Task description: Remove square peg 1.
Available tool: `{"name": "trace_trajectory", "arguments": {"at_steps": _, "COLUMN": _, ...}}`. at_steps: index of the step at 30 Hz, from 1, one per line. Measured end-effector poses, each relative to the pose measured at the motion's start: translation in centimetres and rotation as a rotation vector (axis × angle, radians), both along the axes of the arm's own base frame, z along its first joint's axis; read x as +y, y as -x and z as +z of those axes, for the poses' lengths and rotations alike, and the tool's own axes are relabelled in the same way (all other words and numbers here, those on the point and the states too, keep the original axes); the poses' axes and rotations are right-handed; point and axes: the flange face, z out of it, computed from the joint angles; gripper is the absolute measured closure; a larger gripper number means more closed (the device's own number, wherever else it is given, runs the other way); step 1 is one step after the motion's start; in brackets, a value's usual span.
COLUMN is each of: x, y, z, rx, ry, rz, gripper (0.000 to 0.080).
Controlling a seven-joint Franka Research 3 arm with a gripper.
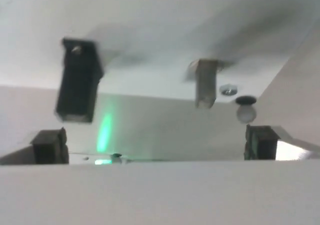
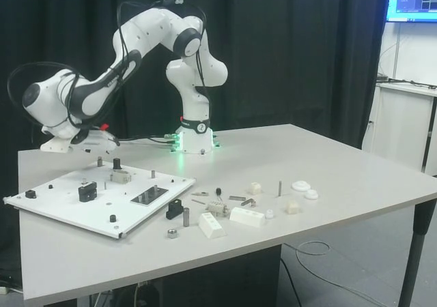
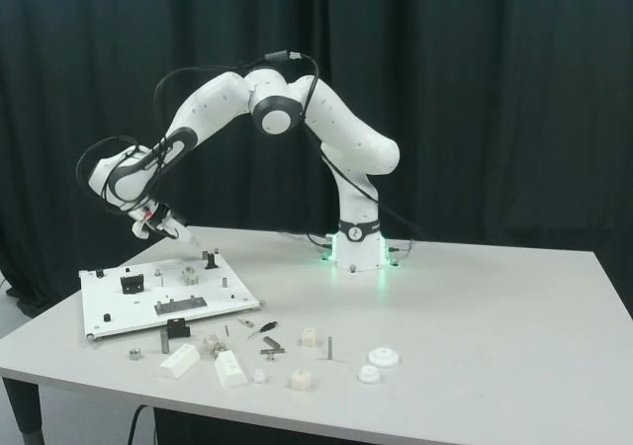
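You can see the gripper hovering over the far edge of the white board at the left end of the grey table. In the wrist view its fingertips stand wide apart with nothing between them. The black square peg stands upright in the board, just beyond the gripper and not touched. A grey peg stands near it.
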Motion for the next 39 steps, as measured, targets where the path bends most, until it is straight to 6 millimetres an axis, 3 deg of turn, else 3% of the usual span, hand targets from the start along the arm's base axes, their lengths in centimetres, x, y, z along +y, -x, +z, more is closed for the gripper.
{"name": "trace_trajectory", "arguments": {"at_steps": 10, "x": 0.1, "y": -2.0, "z": 4.0, "rx": -0.058, "ry": 0.031, "rz": 0.02, "gripper": 0.0006}}
{"name": "trace_trajectory", "arguments": {"at_steps": 22, "x": 0.4, "y": -4.2, "z": 7.2, "rx": -0.095, "ry": 0.084, "rz": 0.028, "gripper": 0.0003}}
{"name": "trace_trajectory", "arguments": {"at_steps": 39, "x": 0.7, "y": -11.3, "z": 12.0, "rx": -0.203, "ry": 0.239, "rz": -0.002, "gripper": 0.0003}}
